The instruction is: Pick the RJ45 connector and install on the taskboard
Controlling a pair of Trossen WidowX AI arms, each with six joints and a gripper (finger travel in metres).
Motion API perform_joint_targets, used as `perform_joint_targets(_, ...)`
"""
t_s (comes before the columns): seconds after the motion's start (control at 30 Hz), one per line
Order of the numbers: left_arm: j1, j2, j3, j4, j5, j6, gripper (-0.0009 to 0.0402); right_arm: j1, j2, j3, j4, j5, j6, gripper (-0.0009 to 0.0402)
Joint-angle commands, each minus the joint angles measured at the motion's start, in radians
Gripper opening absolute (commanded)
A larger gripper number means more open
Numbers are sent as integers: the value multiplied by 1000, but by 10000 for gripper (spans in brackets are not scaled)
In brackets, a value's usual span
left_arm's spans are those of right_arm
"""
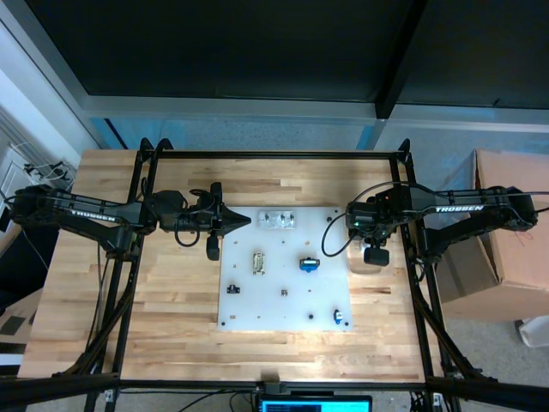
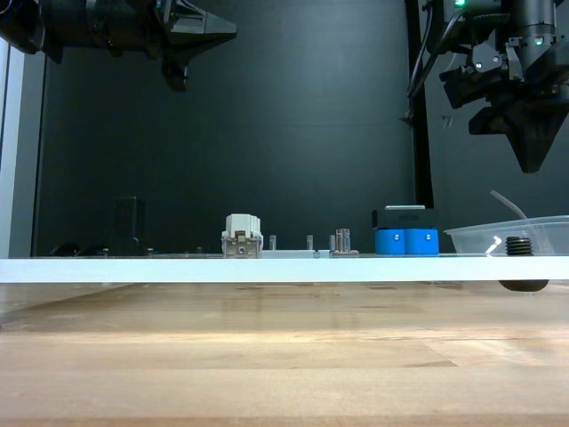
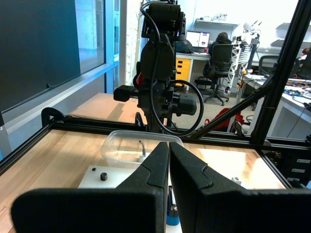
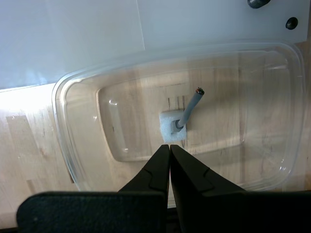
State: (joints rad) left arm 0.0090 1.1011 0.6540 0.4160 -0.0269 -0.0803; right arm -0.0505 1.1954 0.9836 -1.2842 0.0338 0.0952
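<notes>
So right now the right gripper [image 4: 169,146] hangs above the clear tray [image 4: 65,141], fingers pressed together and holding nothing. The RJ45 connector [image 4: 173,127] lies free in that tray below the tips, its short cable stub poking up. The left gripper [image 3: 168,145] hovers high by the taskboard's [image 1: 257,300] left edge, its fingers together too and empty.

The left tool [image 3: 168,145] and the right tool [image 4: 169,145] are black, the taskboard [image 1: 257,300] is white, the surface [image 1: 171,300] is pale wood with stripes, and the RJ45 connector [image 4: 173,127] is whitish with a grey cable [image 4: 190,104].
</notes>
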Motion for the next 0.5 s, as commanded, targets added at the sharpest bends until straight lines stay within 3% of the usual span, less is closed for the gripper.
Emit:
perform_joint_targets(0.03,0,0,0,0,0,0,1,0,0,1,-3,-2,2,0)
perform_joint_targets(0.3,0,0,0,0,0,0,1,0,36,12,-55,-10,1,13)
perform_joint_targets(0.5,0,0,0,0,0,0,1,-12,89,43,-56,4,-52,107)
